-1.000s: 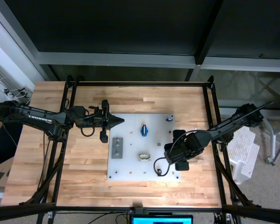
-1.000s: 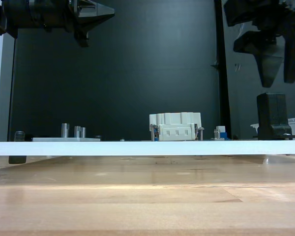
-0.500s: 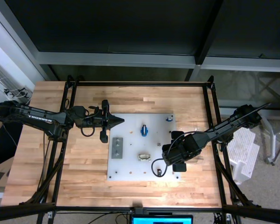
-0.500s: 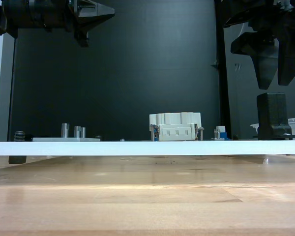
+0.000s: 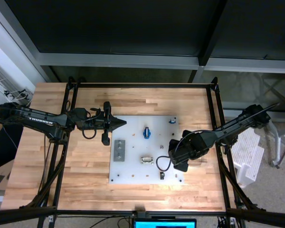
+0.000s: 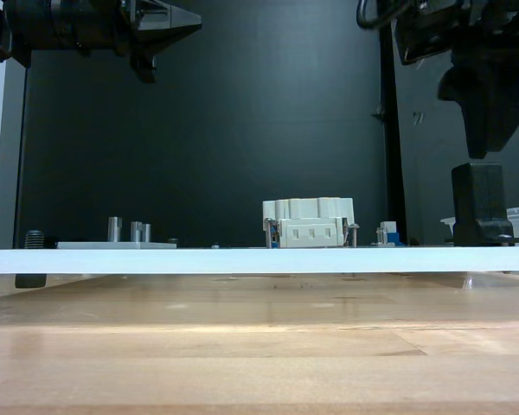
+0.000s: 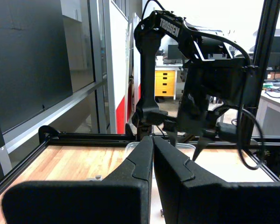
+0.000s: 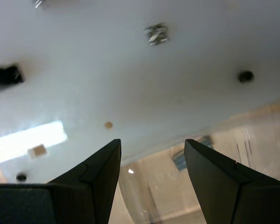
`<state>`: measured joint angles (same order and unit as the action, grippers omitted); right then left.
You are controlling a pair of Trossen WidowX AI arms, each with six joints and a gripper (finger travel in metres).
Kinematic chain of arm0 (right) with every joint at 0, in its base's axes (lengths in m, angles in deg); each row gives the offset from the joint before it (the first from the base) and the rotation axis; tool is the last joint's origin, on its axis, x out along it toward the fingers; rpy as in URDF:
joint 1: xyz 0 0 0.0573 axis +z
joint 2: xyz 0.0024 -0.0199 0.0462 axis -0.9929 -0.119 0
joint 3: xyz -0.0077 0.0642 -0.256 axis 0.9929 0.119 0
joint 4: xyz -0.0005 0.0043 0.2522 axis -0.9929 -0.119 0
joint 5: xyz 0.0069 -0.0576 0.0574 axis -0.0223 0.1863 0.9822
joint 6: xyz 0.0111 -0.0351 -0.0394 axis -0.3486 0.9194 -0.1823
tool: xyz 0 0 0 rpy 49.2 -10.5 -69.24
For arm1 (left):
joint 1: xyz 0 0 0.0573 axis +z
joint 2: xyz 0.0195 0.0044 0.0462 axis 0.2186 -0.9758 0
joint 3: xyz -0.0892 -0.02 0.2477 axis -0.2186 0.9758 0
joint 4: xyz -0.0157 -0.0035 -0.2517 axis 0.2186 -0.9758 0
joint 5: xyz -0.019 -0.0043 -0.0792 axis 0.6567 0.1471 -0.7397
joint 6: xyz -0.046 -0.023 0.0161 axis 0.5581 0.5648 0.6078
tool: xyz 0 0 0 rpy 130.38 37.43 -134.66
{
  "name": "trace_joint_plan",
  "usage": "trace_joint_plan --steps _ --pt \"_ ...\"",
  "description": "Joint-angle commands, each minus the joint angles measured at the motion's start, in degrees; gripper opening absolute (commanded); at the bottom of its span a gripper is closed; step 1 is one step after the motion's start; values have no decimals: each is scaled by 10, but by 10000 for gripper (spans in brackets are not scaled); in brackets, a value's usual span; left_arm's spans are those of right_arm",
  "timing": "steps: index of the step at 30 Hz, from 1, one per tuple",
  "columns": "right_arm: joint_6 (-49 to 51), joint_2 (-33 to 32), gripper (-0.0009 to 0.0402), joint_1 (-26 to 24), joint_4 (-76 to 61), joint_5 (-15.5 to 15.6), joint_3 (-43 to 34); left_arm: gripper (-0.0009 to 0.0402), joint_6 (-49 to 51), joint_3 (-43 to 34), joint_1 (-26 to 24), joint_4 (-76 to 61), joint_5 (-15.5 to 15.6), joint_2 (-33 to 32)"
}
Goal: Pick the 16mm bar and install on taskboard
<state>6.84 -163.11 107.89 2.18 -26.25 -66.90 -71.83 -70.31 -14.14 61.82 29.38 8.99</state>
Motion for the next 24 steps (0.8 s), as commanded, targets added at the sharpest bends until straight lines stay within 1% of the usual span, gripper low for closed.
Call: trace_joint_plan --steps 1,7,11,14,16,24 --pt "-52 12 195 0 -11 -5 8 0 0 0 0 0 0 0" --pt "-105 27 203 0 -13 -3 26 0 0 0 0 0 0 0" --pt "-165 37 207 0 -16 -3 37 0 0 0 0 0 0 0" --pt "-213 43 212 -1 -35 8 37 0 0 0 0 0 0 0" --pt "-239 46 215 -1 -46 5 37 0 0 0 0 0 0 0" --pt "-301 62 225 -1 -60 6 48 0 0 0 0 0 0 0"
